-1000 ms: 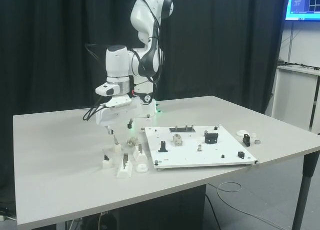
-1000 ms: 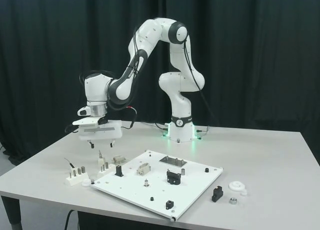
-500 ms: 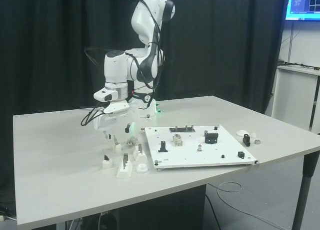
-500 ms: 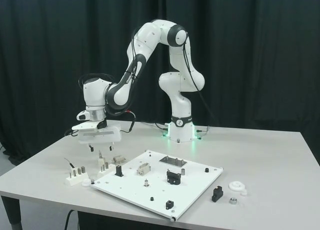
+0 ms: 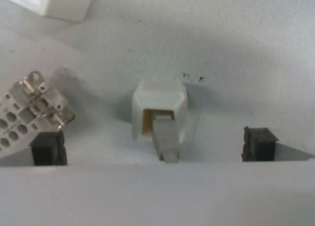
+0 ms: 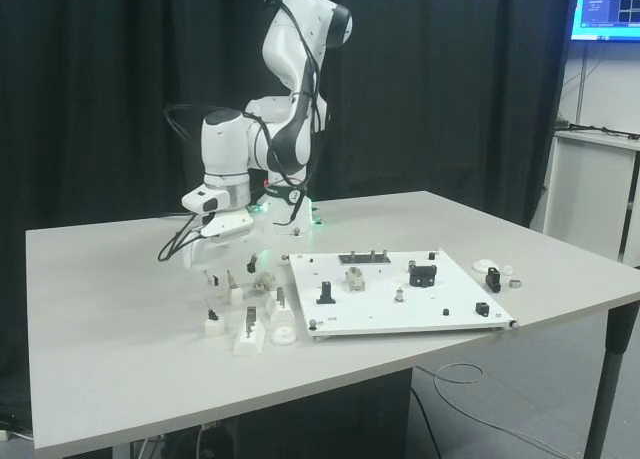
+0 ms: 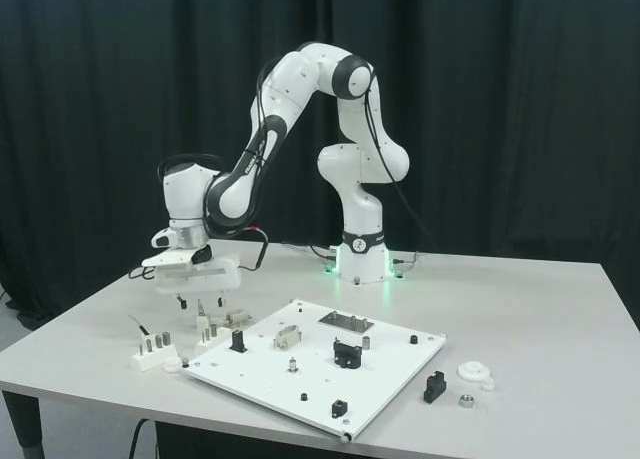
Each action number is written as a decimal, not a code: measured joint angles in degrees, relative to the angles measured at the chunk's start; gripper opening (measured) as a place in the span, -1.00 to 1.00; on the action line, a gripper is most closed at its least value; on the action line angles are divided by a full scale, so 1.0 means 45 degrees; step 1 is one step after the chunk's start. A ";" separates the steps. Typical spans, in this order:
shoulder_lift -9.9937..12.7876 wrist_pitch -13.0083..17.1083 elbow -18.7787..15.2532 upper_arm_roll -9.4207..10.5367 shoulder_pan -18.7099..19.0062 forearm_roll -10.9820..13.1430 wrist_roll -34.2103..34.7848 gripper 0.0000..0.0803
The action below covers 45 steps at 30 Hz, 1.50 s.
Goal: Pick Ethernet.
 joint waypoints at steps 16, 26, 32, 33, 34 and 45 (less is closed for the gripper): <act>0.0407 -0.0095 0.0284 0.0026 -0.0015 0.0632 -0.0498 0.70; 0.0530 -0.0181 0.0397 0.0024 -0.0041 0.0632 -0.0600 -0.11; 0.0549 -0.0259 0.0445 0.0019 -0.0062 0.0632 -0.0607 -0.75; 0.0549 -0.0270 0.0455 0.0019 -0.0063 0.0632 -0.0607 -0.75; 0.0549 -0.0282 0.0468 0.0019 -0.0063 0.0632 -0.0607 -0.75; 0.0549 -0.1038 0.1113 -0.0092 -0.0063 0.0551 -0.0606 -0.75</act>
